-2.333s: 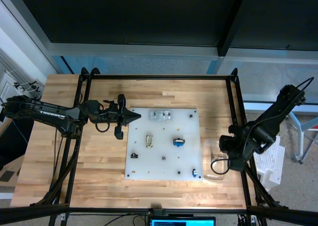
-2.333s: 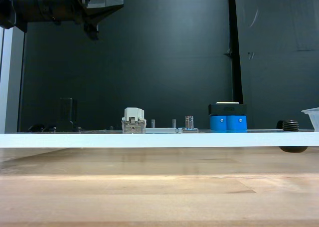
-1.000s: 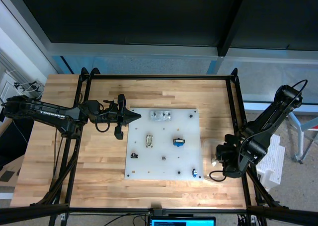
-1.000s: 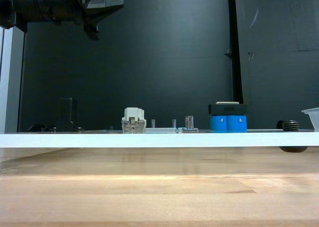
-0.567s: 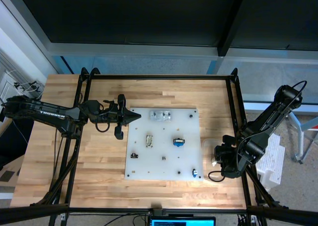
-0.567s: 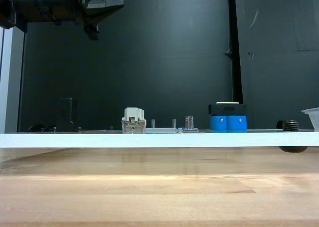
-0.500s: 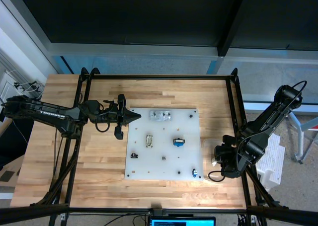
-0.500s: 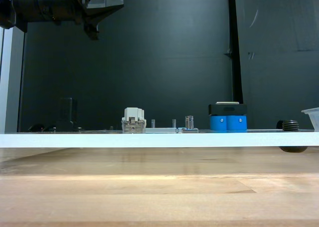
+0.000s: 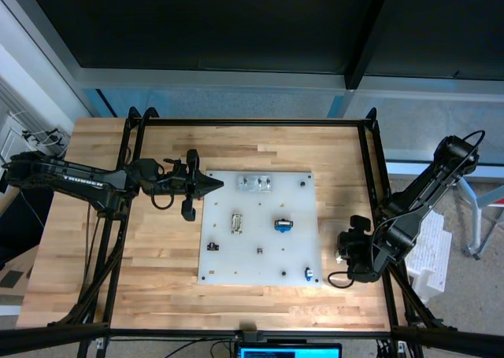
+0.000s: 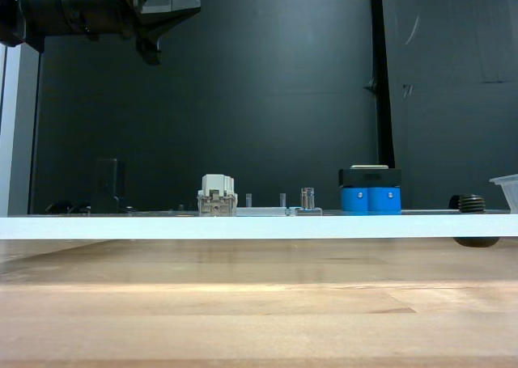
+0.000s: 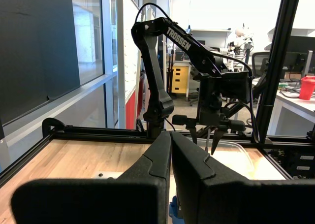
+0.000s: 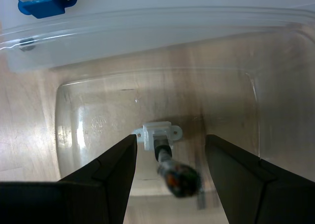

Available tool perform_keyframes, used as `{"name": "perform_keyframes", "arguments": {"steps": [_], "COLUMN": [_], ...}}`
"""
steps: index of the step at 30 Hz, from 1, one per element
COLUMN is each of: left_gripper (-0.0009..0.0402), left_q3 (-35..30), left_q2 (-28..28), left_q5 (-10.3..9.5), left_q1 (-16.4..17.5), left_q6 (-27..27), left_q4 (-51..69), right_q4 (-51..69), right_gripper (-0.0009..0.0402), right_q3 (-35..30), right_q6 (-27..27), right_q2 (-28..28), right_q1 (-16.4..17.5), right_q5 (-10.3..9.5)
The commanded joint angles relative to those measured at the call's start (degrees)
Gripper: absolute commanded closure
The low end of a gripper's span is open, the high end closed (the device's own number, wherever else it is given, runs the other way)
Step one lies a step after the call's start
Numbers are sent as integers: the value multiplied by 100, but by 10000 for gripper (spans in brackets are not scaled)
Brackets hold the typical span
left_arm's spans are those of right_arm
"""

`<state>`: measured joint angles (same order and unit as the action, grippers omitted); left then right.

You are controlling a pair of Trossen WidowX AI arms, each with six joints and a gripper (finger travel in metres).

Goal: Pick the RJ45 connector and install on taskboard

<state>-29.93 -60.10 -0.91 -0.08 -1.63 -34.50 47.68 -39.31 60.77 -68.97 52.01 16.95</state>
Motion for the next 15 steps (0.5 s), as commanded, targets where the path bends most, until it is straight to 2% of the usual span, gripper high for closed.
{"name": "perform_keyframes", "arguments": {"steps": [1, 15], "left_gripper": [393, 393], "left_q3": [-2, -2], "left_q2": [0, -2], "left_q5": [2, 2], "left_q1": [0, 0], "left_q6": [0, 0], "left_q4": [-2, -2], "right_q4": [0, -11], "right_gripper": [202, 284], "right_q3": [9, 7], "right_q6": [-2, -17], "right_q2": [-2, -2], "right_q1": [0, 4], "right_q5": [0, -55]}}
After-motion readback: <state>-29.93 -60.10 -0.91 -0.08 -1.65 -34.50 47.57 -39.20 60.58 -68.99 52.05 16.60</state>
